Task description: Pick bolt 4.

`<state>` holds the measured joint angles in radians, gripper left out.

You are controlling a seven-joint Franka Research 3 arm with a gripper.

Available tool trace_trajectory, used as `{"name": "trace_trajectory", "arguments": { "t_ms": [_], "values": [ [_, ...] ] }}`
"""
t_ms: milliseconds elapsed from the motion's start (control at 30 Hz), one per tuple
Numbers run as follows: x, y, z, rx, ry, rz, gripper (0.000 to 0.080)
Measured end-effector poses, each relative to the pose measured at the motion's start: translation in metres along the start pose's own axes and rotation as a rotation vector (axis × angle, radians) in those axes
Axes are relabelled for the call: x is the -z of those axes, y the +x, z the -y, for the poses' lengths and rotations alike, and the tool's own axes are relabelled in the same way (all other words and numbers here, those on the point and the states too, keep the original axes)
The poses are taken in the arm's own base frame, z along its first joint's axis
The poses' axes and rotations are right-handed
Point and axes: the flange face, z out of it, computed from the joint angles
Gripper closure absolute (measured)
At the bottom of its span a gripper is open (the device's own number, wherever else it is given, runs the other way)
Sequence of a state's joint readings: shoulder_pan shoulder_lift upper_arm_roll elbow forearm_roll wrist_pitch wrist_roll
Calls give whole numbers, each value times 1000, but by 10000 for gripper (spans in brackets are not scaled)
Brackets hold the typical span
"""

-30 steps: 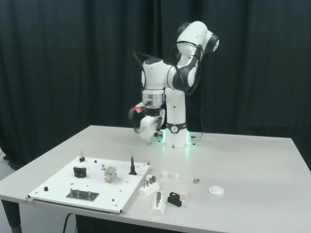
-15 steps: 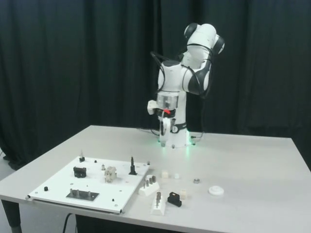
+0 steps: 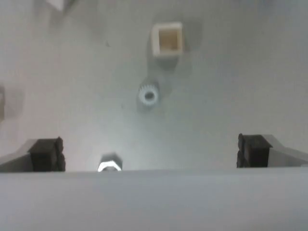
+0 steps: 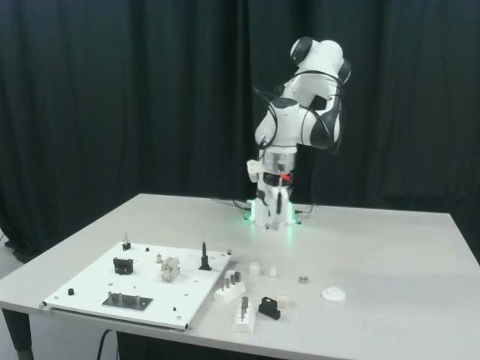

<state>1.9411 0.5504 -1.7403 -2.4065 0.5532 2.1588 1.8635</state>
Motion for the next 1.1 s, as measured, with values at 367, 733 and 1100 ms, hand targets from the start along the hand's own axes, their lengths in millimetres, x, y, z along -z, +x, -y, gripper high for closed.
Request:
{"name": "trace_trajectory", "arguments": {
  "t_ms": [367,733,1100],
  "values": [
    [-3,-32,-31,77,-3,8,3],
    [-14,-68,-61,240,10,-7,3],
    [-24,-93,-82,418,43,-20,3]
  ]
}}
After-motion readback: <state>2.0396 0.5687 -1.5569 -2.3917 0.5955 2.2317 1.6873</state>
